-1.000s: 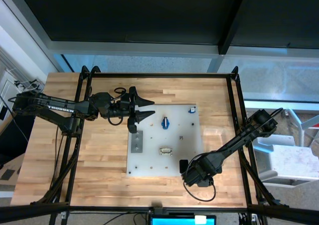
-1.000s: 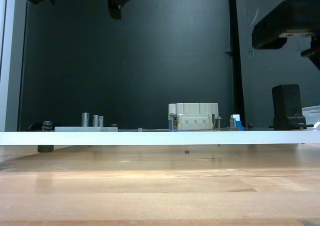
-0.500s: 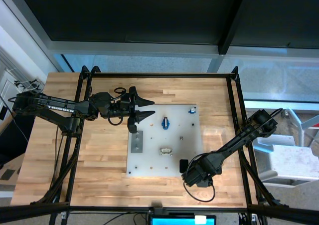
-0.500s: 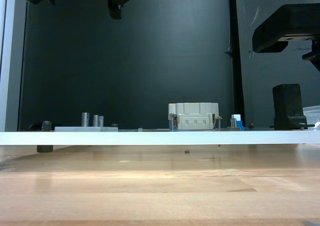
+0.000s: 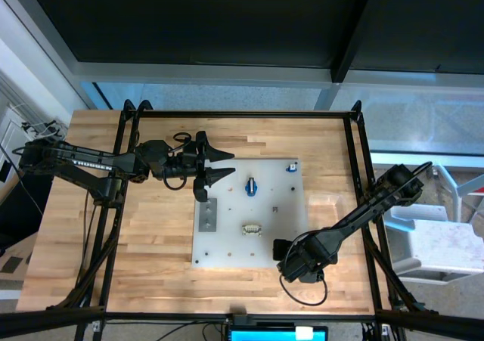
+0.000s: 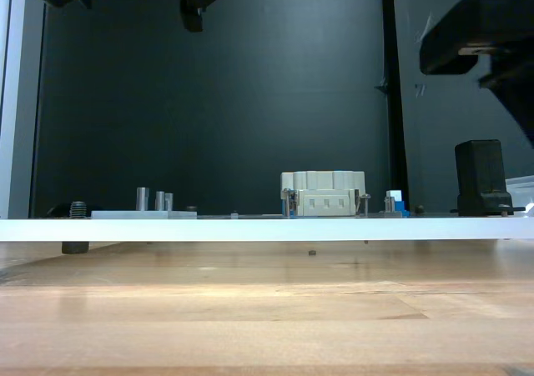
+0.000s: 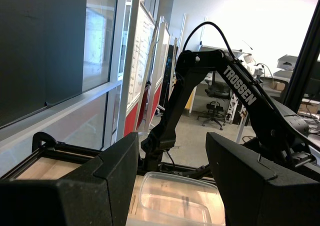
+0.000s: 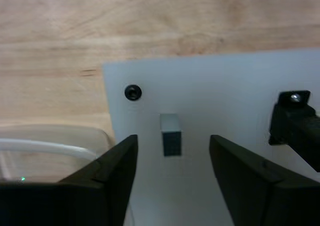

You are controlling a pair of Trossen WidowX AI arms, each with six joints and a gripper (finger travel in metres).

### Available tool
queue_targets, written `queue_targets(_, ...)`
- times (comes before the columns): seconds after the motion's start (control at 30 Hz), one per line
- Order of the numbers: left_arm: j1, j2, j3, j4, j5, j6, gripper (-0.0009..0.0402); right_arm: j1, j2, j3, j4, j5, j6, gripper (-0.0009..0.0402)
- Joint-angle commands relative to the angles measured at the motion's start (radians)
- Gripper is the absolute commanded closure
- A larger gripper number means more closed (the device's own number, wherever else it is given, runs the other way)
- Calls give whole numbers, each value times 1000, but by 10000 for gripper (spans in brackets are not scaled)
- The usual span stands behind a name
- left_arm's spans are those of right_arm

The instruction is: Pick the 16mm bar and place in it's hole on the taskboard

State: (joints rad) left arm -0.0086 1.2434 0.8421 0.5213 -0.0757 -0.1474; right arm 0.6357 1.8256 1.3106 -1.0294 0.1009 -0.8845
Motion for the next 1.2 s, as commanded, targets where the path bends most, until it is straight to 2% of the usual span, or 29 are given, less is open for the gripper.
queue_targets(0.03,0,0,0,0,0,0,209,0,-12,15,-30,15,5,150)
queue_targets(0.2,0,0,0,0,0,0,209,0,-38,55,-101,15,5,133)
queue_targets(0.6,0,0,0,0,0,0,209,-2,-63,179,-254,12,5,134)
queue_targets(1.2,0,0,0,0,0,0,209,-3,-66,185,-261,11,5,134)
